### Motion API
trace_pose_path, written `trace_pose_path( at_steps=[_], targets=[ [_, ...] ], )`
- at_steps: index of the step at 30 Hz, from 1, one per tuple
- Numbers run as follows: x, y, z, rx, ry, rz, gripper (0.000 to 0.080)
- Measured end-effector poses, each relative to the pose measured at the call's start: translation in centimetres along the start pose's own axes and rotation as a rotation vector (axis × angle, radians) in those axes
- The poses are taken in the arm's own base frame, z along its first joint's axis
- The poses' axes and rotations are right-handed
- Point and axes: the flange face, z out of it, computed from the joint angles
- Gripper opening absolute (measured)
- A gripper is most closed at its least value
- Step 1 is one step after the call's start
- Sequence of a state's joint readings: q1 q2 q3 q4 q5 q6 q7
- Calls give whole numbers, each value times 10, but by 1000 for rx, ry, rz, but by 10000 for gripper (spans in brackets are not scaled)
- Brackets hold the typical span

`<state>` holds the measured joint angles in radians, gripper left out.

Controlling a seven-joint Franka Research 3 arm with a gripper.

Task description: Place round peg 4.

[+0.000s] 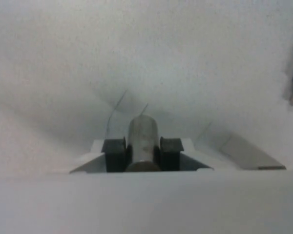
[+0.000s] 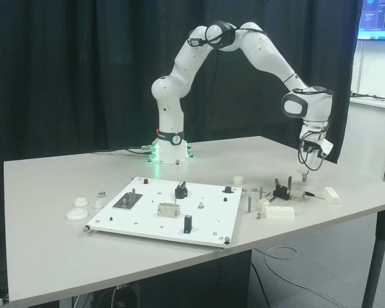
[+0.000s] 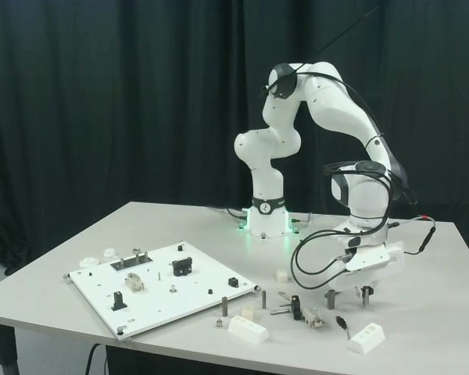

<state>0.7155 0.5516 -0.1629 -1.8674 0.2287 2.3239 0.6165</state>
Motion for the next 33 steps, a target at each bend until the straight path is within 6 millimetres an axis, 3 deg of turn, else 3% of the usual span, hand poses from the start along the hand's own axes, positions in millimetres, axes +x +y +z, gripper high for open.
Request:
trace_pose_path(
  at_steps=[27,28,33],
  targets=[
    [-2,-8,11,-19,23,-20,145],
    [-2,-9,10,-19,25,-20,357],
    [-1,-11,6,-23,29,-15,357]
  ],
)
